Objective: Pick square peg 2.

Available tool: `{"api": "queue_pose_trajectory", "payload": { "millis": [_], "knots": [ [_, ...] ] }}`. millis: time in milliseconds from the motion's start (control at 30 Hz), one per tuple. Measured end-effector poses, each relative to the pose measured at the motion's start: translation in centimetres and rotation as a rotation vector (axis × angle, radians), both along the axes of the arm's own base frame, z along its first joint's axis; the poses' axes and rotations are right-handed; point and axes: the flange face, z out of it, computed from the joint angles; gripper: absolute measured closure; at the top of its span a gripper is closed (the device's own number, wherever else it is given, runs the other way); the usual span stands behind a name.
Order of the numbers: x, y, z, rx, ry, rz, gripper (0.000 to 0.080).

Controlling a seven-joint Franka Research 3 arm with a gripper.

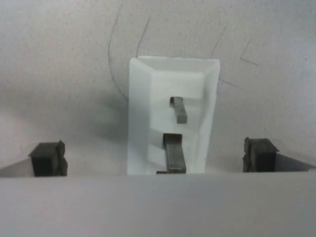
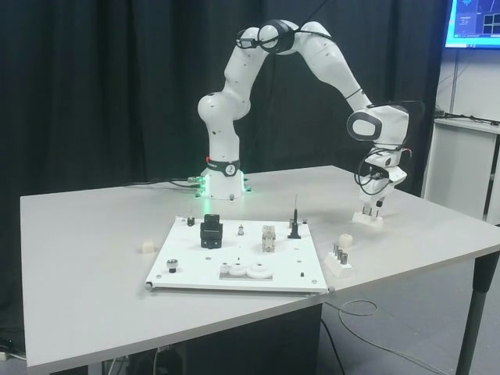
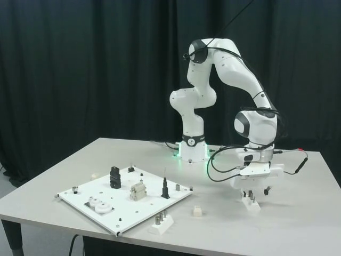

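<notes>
In the wrist view a white peg holder sits on the grey table with two grey square pegs standing in it, one farther and one nearer. My gripper hangs above the holder, open. Its black fingertips straddle the holder with wide gaps on both sides and touch nothing. In the first room view the gripper points down just over the holder at the table's right side. The second room view shows the same gripper and holder.
A white assembly board with several small parts lies mid-table. A second white holder with pegs and a small white part stand between the board and my gripper. A small white block lies left of the board.
</notes>
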Motion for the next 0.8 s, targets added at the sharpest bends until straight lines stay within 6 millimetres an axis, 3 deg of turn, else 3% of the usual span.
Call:
{"api": "queue_pose_trajectory", "payload": {
  "millis": [733, 800],
  "knots": [
    [0.13, -0.17, -0.33, -0.005, 0.002, -0.008, 0.0003],
    [0.16, -0.19, -0.32, -0.006, 0.001, -0.008, 0.0296]
  ]
}}
